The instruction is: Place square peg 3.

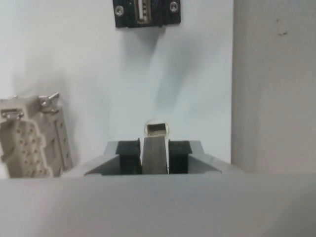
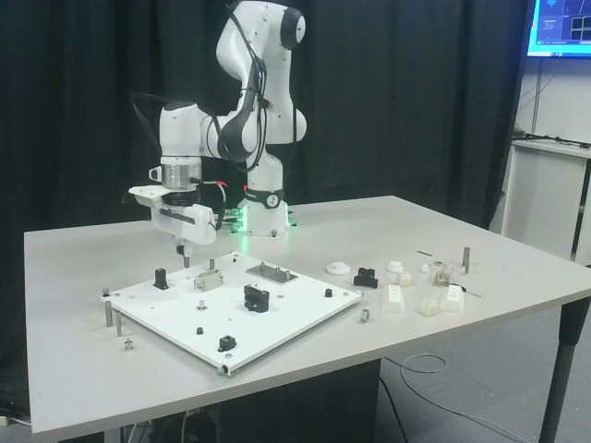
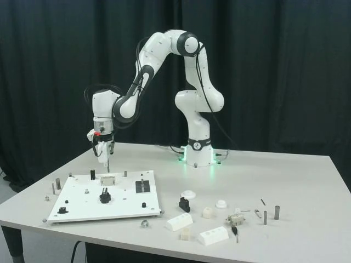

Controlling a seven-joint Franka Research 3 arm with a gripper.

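One square peg (image 1: 156,150) is clamped upright between the closed fingers of the gripper (image 2: 185,249), directly above a square hole (image 1: 157,129) near the far edge of the white board (image 2: 286,309). A grey multi-pin connector (image 1: 30,143) is mounted beside the hole.

This is a robotics lab or test cell. Black curtains (image 3: 285,71) close off the whole back of the space. A white robot arm (image 3: 164,60) is bolted near the rear edge of a grey table (image 3: 285,181), with green light glowing at its base (image 3: 198,159). A white assembly board (image 2: 231,309) with small fixtures lies at the table's front edge, loose test parts (image 2: 416,286) are scattered beside it, and a monitor (image 2: 559,28) hangs at one side.
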